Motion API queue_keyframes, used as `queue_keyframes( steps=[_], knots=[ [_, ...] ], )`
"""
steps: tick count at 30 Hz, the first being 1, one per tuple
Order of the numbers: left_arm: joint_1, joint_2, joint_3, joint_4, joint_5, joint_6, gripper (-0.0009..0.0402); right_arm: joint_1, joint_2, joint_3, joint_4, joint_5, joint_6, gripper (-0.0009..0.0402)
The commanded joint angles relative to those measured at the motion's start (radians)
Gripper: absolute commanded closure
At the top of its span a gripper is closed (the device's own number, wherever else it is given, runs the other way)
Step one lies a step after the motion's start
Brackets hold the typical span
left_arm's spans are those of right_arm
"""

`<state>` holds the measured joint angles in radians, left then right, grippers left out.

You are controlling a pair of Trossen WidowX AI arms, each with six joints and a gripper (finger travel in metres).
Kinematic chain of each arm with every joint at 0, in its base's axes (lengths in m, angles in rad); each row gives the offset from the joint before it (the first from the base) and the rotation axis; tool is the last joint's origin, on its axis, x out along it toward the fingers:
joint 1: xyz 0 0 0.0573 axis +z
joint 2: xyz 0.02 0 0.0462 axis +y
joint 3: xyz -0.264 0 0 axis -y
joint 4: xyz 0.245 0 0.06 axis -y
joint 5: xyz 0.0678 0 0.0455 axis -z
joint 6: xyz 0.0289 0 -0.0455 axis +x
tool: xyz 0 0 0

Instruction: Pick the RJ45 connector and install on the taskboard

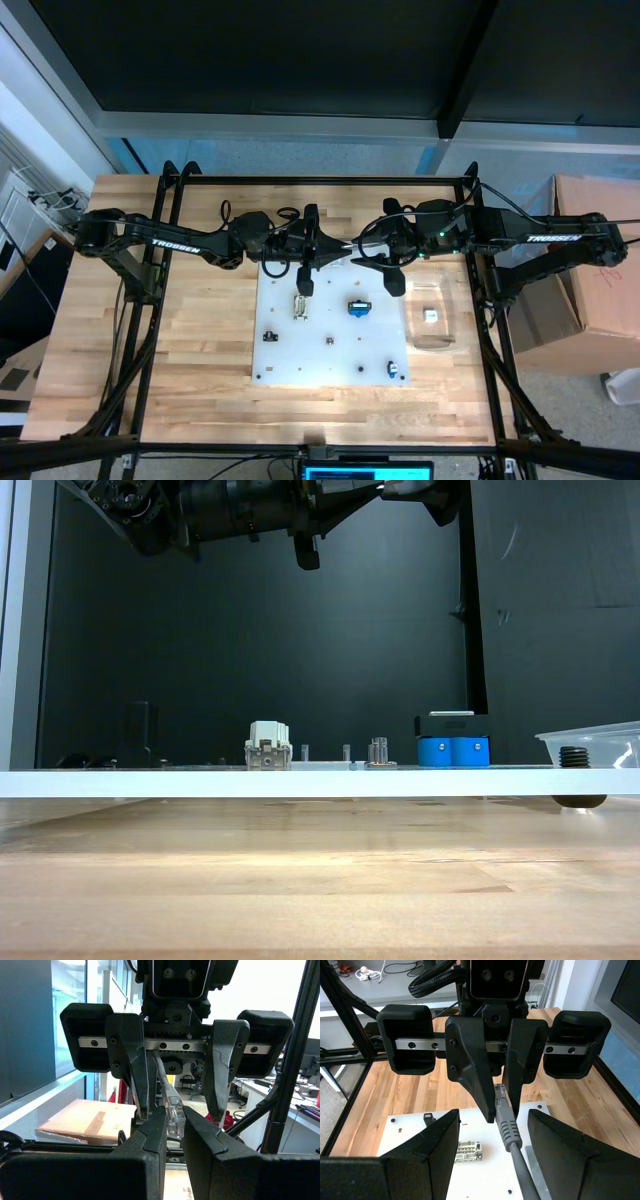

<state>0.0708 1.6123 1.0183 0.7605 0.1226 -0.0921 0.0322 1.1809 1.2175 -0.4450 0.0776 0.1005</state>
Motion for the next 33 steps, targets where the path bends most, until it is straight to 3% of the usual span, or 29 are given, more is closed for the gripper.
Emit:
queue_keyframes(
  steps=[1,30,33],
  knots=[
    [0.000,0.000,0.000,0.001,0.006,-0.003,0.0394,0.000,0.001,0.000,0.002,0.000,0.000,0.0214],
    [0.000,0.000,0.000,0.000,0.008,-0.005,0.0389,-0.002,-0.003,0.000,-0.002,-0.001,-0.004,0.0395],
    [0.000,0.000,0.000,0.000,0.008,-0.007,0.0380,-0.002,-0.003,0.000,-0.007,-0.001,-0.005,0.0390]
  ],
)
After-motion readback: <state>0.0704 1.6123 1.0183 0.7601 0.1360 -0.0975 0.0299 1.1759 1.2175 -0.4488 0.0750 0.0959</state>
